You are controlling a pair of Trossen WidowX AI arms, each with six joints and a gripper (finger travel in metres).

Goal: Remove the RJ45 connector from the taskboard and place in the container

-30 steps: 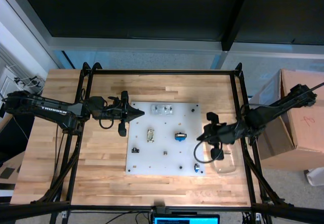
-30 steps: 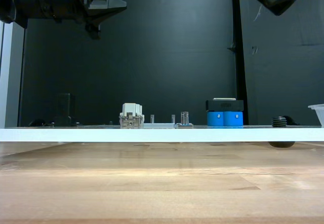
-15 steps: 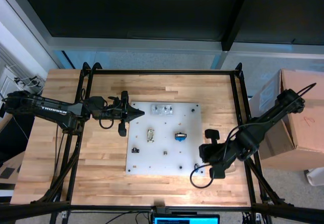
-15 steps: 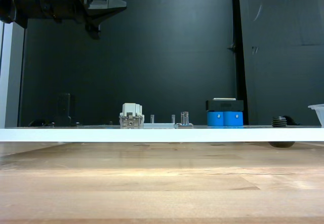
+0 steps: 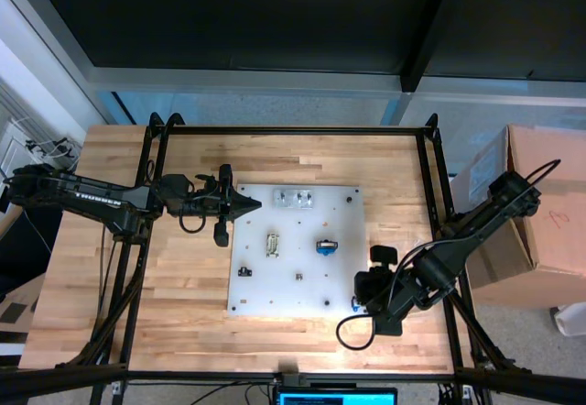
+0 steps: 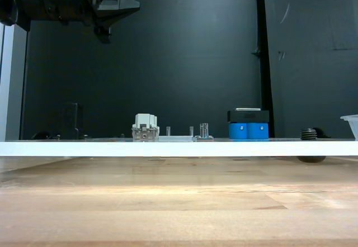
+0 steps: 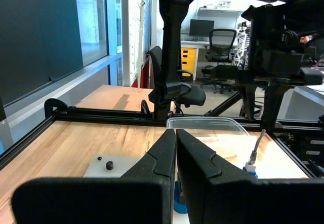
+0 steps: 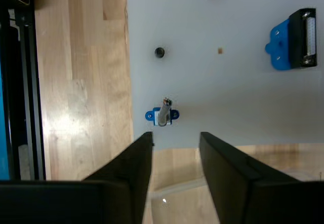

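Observation:
The RJ45 connector (image 8: 162,116) sits upright in its small blue seat near the white taskboard's (image 5: 293,277) near right corner; its thin stub also shows in the left wrist view (image 7: 251,158). My right gripper (image 8: 174,135) hangs open above it, with nothing between its fingers (image 8: 136,168), over that corner of the board (image 5: 366,289). The clear container (image 7: 207,124) lies on the table just right of the board, mostly under the right arm in the high view. My left gripper (image 5: 247,205) is shut and empty, raised over the board's far left edge (image 6: 131,2).
On the board stand a blue connector block (image 5: 326,246), a grey-white connector (image 5: 272,244) and a clear part (image 5: 295,200). A black frame (image 5: 293,131) rings the table. A cardboard box (image 5: 540,222) stands off the right side.
My right arm has swung from beside the board's right edge toward the near side and now hovers over the board's near right corner. The left arm and the connector have not moved.

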